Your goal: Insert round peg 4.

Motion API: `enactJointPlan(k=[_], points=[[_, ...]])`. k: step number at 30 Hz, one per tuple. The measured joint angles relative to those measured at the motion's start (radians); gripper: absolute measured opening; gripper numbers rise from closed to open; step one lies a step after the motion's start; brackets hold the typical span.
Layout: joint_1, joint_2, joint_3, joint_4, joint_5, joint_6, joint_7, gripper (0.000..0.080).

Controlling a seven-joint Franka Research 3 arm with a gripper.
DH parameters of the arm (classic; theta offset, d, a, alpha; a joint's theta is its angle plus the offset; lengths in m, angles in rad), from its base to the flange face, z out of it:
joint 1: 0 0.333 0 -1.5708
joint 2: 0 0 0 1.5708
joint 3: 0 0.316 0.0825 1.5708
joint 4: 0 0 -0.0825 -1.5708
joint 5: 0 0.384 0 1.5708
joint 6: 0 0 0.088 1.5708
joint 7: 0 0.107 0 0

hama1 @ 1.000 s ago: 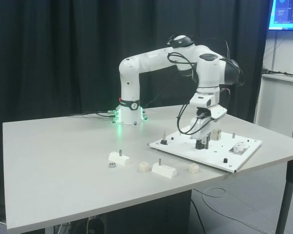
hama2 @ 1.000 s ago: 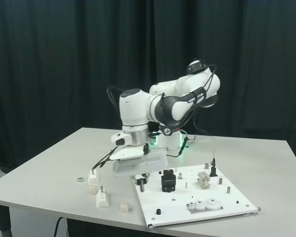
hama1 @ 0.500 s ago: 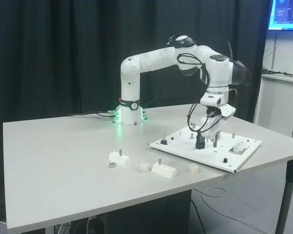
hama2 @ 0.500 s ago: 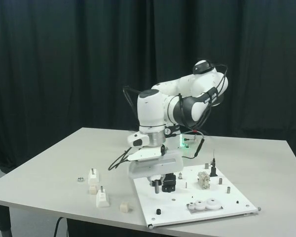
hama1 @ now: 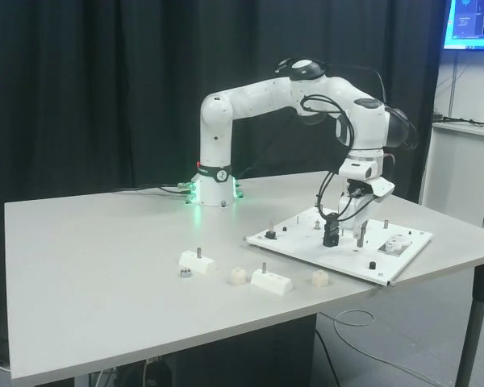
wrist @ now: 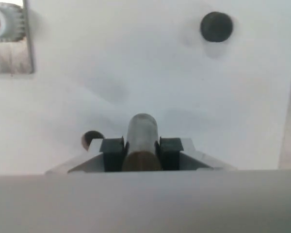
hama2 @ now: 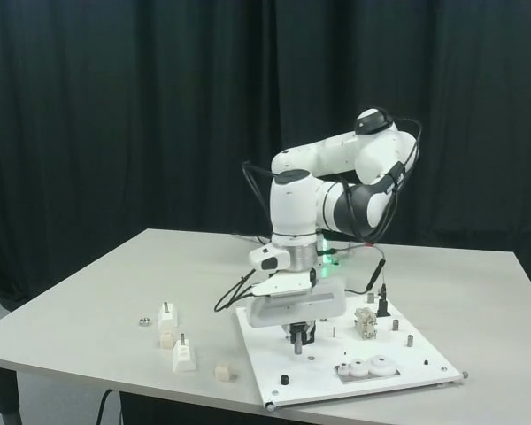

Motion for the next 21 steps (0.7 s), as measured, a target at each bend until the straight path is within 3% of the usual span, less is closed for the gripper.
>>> enactJointPlan(k=[10,21], points=[[0.068,-0.001,0.001,-0.07,-0.001,0.045,0.014,0.0153],[0.109,-0.001,0.001,-0.103,-0.001,0.054,0.055,0.0153]])
